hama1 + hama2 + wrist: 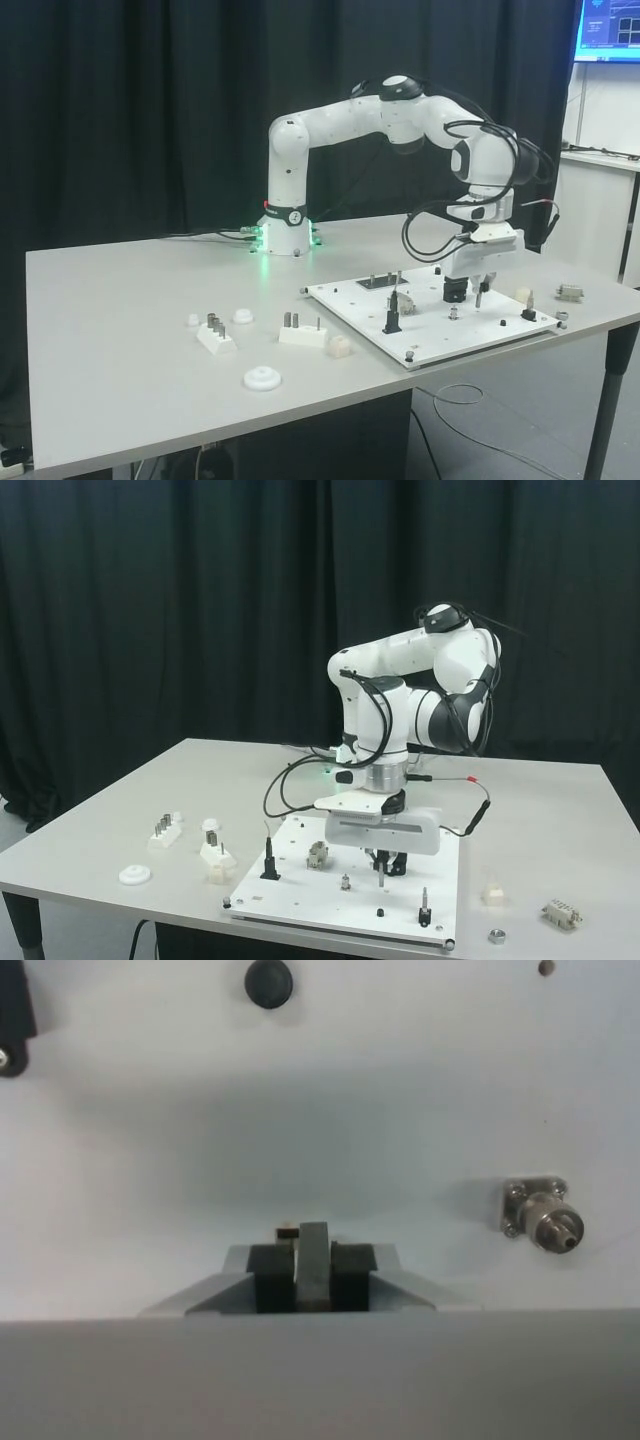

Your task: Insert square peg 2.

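In the wrist view my gripper is shut on a grey square peg, which stands upright between the two black fingers. The peg's tip hangs just over the white board, next to a small raised part that is partly hidden behind it. From the room cameras my gripper points straight down over the middle of the white board, close to its surface. Whether the peg touches the board I cannot tell.
On the board are a threaded metal connector, a black round knob and a black upright post. White peg holders, a white gear and a small cube lie left of it. A connector lies off the board.
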`<state>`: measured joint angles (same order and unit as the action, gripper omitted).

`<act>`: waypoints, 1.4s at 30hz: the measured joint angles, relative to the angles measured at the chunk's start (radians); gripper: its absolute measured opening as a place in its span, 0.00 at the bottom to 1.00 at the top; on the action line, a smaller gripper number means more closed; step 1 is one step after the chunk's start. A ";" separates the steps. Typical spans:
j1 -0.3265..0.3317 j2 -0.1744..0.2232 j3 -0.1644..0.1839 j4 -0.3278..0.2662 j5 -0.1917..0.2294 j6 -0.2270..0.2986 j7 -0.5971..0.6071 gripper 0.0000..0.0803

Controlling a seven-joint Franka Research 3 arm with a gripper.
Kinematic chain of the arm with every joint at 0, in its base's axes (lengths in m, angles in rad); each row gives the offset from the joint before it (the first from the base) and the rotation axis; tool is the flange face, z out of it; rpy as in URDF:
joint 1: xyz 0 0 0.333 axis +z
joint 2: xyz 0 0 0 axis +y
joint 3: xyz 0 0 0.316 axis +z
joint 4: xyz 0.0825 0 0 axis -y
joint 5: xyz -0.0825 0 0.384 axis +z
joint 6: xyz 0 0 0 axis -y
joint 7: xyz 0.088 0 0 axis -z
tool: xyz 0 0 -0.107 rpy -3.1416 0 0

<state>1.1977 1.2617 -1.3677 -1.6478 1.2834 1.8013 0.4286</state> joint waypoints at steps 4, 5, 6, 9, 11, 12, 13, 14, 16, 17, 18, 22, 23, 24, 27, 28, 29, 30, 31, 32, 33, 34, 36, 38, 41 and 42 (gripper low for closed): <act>-0.001 0.000 0.005 0.000 0.000 0.000 0.000 0.09; -0.001 0.000 0.006 0.000 0.000 0.000 0.001 0.09; -0.001 0.000 0.008 0.000 0.000 0.000 0.001 0.09; -0.001 0.000 0.014 0.001 0.000 0.000 0.002 0.09; -0.001 0.000 0.017 0.001 0.000 0.000 0.003 0.09; -0.001 0.000 0.018 0.001 0.000 0.000 0.004 0.09; -0.001 0.000 0.019 0.001 0.000 0.000 0.005 0.09; -0.001 0.000 0.020 0.001 0.000 0.000 0.006 0.09; -0.001 0.000 0.021 0.001 0.000 0.000 0.008 0.09; -0.001 0.000 0.022 0.001 0.000 0.000 0.008 0.09; -0.001 0.000 0.022 0.001 0.000 0.000 0.008 0.09; -0.001 0.000 0.024 0.001 0.000 0.001 0.008 0.09; -0.001 0.000 0.025 0.001 0.000 0.002 0.008 0.09; -0.001 0.000 0.025 0.001 0.000 0.003 0.008 0.09; -0.002 0.000 0.026 0.001 0.000 0.005 0.008 0.09; -0.002 0.000 0.027 0.001 0.000 0.006 0.008 0.09; -0.002 0.000 0.027 0.001 0.000 0.006 0.008 0.09; -0.002 0.000 0.027 0.001 0.000 0.007 0.008 0.09; -0.002 0.000 0.027 0.001 0.000 0.007 0.008 0.09; -0.002 0.000 0.027 0.001 0.000 0.007 0.009 0.09; -0.002 0.000 0.027 0.001 0.000 0.008 0.010 0.09; -0.002 0.000 0.027 0.001 0.000 0.008 0.011 0.09; -0.001 0.000 0.028 0.001 0.000 0.009 0.013 0.09; -0.001 0.000 0.028 0.001 0.000 0.009 0.015 0.09; 0.000 0.000 0.028 0.001 0.000 0.009 0.016 0.09; 0.000 0.000 0.028 0.001 0.000 0.009 0.017 0.09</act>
<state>1.1976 1.2618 -1.3394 -1.6465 1.2834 1.8100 0.4454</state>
